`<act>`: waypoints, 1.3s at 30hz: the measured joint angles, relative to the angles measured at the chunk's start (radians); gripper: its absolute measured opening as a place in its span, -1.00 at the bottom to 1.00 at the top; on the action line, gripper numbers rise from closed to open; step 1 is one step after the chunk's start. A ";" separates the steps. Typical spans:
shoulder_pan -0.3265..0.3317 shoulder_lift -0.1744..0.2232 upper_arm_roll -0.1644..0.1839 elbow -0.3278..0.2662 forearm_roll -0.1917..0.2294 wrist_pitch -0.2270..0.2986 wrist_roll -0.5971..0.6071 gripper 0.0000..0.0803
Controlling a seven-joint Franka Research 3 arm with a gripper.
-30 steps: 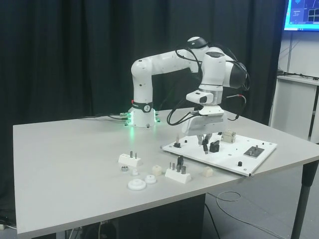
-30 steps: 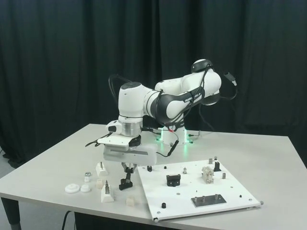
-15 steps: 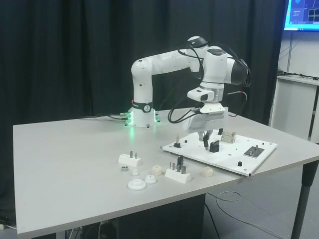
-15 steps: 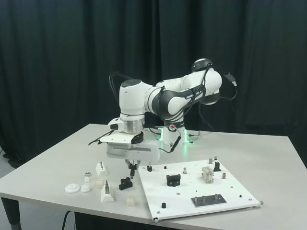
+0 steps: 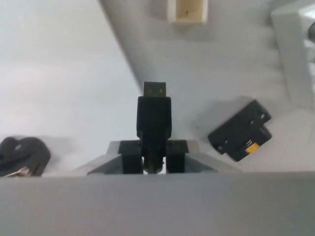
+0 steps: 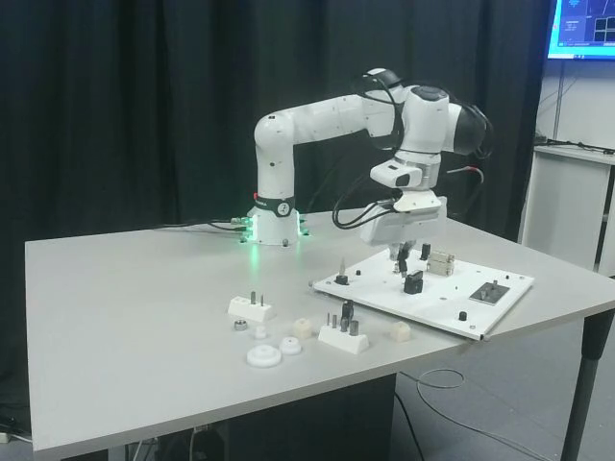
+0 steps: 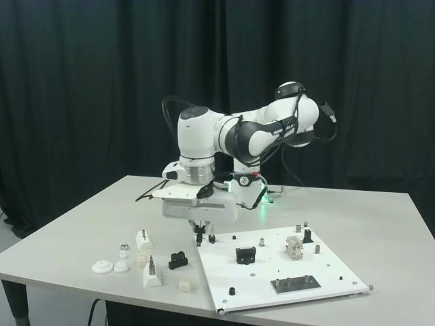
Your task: Insert USB.
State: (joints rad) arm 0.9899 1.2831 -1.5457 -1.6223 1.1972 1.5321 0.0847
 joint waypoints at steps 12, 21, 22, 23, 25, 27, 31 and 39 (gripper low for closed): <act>0.053 -0.011 -0.023 -0.001 -0.057 -0.065 0.005 -0.76; 0.108 -0.011 -0.044 -0.009 -0.090 -0.130 0.011 -0.76; 0.117 -0.012 -0.046 -0.012 -0.095 -0.134 0.013 -0.76; 0.126 -0.012 -0.047 -0.016 -0.100 -0.137 0.015 -0.76; 0.145 -0.014 -0.048 -0.024 -0.111 -0.143 0.018 -0.76; 0.163 -0.016 -0.048 -0.032 -0.123 -0.145 0.022 -0.76; 0.203 -0.023 -0.048 -0.051 -0.146 -0.145 0.031 -0.76; 0.277 -0.026 -0.054 -0.090 -0.173 -0.145 0.056 -0.76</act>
